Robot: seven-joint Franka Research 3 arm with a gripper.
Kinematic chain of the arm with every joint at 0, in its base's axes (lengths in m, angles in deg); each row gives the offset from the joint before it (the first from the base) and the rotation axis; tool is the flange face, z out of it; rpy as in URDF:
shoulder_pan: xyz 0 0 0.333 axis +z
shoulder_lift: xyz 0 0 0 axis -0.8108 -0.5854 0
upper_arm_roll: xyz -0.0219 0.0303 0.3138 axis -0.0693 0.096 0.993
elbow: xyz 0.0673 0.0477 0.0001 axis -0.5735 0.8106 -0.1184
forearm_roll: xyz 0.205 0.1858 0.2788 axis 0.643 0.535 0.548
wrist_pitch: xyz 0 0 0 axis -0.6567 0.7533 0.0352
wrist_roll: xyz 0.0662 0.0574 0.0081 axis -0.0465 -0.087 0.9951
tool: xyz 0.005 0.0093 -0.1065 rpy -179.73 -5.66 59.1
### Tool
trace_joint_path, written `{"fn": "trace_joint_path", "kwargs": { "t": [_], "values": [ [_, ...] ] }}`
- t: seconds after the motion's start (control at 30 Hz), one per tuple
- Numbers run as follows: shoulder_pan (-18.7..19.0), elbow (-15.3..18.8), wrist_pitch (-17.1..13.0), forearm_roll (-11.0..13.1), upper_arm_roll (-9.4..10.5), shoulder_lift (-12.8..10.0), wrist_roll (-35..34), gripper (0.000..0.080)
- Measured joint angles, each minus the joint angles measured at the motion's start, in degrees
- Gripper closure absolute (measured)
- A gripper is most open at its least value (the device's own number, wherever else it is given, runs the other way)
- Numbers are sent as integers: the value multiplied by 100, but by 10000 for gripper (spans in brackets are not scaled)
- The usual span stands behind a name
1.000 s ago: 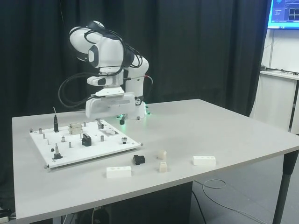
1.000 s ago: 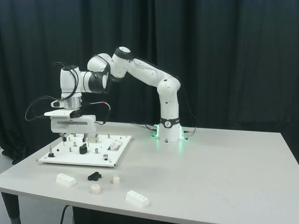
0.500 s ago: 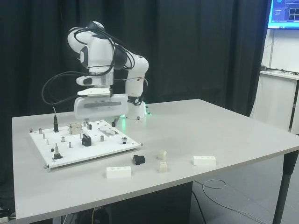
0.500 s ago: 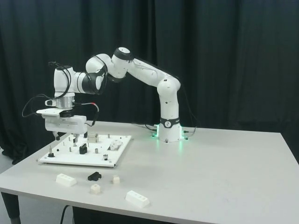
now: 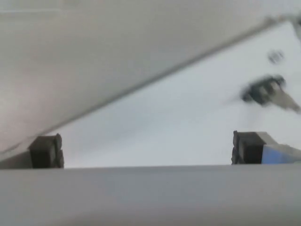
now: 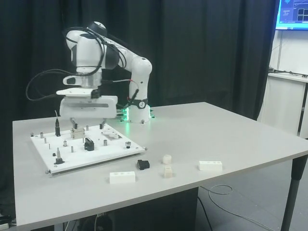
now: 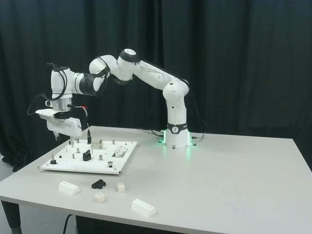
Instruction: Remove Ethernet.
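Ethernet board (image 6: 86, 147) unchanged; gripper (image 6: 86, 126) has shifted toward its far edge

Even room light; wrist view blurred, black curtain backdrop dark.

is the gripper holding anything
No, the wrist view shows the gripper with fingers spread apart and nothing between them above the white board.

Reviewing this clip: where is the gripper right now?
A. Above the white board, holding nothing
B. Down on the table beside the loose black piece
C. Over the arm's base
A: the gripper hangs over the white board, its fingers wide apart with nothing between them.
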Motion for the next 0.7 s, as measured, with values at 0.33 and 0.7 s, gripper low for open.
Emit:
{"fn": "trace_joint_path", "kwargs": {
  "t": [0.33, 0.7],
  "values": [
    [-506, 9, 411, 13, 228, -92, -1515, 3],
    [-857, 57, 421, 10, 350, -92, -3512, 3]
  ]
}}
